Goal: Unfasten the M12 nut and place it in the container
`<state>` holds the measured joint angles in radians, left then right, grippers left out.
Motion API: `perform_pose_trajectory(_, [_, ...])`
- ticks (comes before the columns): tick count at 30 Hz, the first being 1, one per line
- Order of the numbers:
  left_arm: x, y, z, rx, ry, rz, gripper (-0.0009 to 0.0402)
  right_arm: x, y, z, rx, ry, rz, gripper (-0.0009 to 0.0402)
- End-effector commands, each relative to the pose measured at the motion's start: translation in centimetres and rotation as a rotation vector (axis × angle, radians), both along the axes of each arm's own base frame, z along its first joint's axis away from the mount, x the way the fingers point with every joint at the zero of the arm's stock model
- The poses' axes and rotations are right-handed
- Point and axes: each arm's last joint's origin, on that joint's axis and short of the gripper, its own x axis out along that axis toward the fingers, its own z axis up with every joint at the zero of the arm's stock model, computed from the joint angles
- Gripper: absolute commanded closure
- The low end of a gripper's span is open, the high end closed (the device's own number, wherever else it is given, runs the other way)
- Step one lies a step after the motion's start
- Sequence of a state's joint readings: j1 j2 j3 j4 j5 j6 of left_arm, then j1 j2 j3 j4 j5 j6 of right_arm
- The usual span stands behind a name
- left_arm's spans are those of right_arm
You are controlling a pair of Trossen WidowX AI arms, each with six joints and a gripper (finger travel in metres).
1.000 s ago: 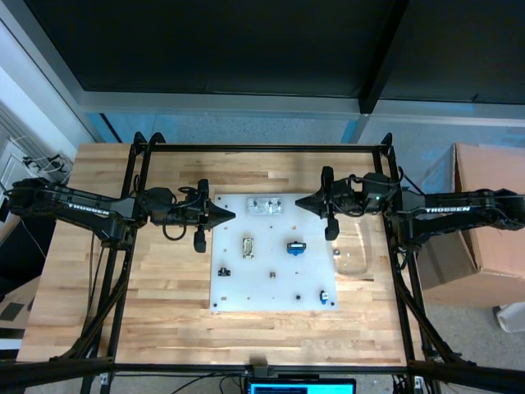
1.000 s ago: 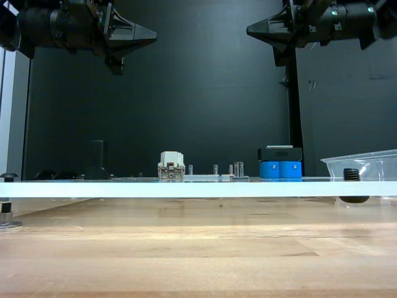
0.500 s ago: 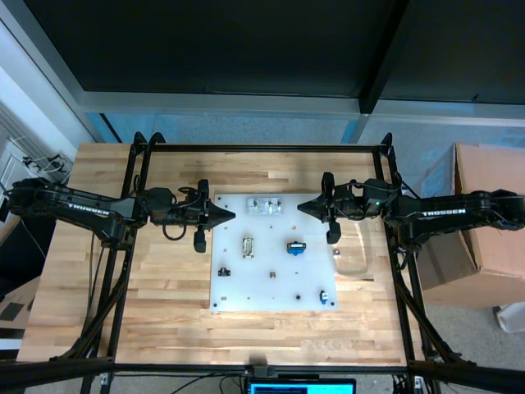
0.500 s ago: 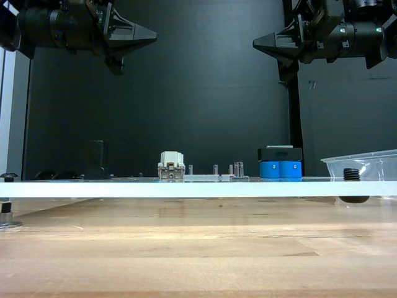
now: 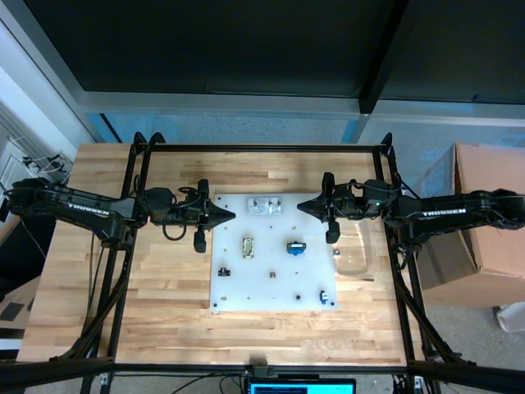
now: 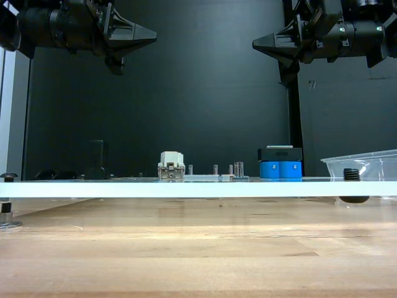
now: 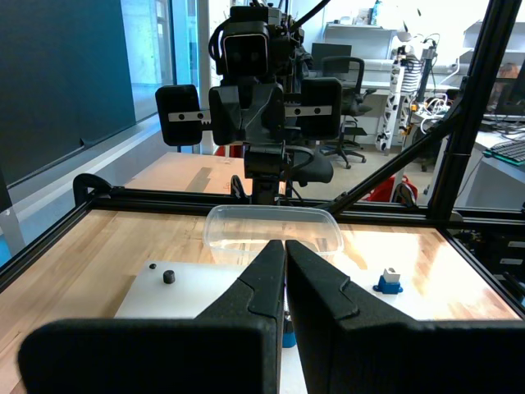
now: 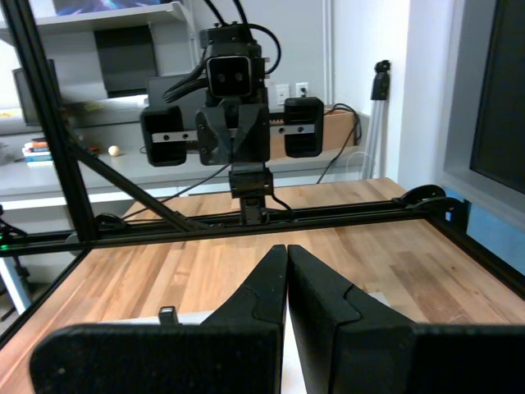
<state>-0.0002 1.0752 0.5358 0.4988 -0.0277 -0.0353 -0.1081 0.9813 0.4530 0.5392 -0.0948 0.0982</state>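
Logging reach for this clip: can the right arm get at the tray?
Likely yes: right gripper hangs high over the board's far right, beside the open tray; left gripper hangs over its far left. Nut: cannot tell where.

4 views, 1 board (image 5: 246, 287)
High looks down, low runs level along the desk (image 5: 164, 328); left claw (image 7: 285, 245) and right claw (image 8: 287, 247) cameras face each other.

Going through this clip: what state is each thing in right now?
Left tool: shut, empty, high over the board's left edge.
Right tool: shut, empty, high over the board's far side.
Stud: bare, ribs showing.
Tray: upright, beside the board.
Nut: off stud; seemingly the speck inside tray's left rim.
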Motion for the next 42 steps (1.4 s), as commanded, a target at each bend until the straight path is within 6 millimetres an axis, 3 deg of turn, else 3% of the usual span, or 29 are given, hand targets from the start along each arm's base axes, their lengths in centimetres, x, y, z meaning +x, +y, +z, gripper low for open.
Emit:
perform_pose_trajectory(1, [0.0, 0.0, 0.01, 0.0, 0.0, 0.0, 0.0393, 0.33, 0.31, 0.49, -0.001, -0.005, 0.008, 0.0394])
perform_pose_trajectory(6, [0.0, 0.0, 0.01, 0.0, 0.0, 0.0, 0.0393, 0.51, 0.42, 1.3, -0.005, -0.025, 0.001, 0.0394])
perform_pose_trajectory(42, [0.0, 0.0, 0.01, 0.0, 0.0, 0.0, 0.0393, 0.51, 0.57, 1.19, -0.003, -0.017, 0.008, 0.0393])
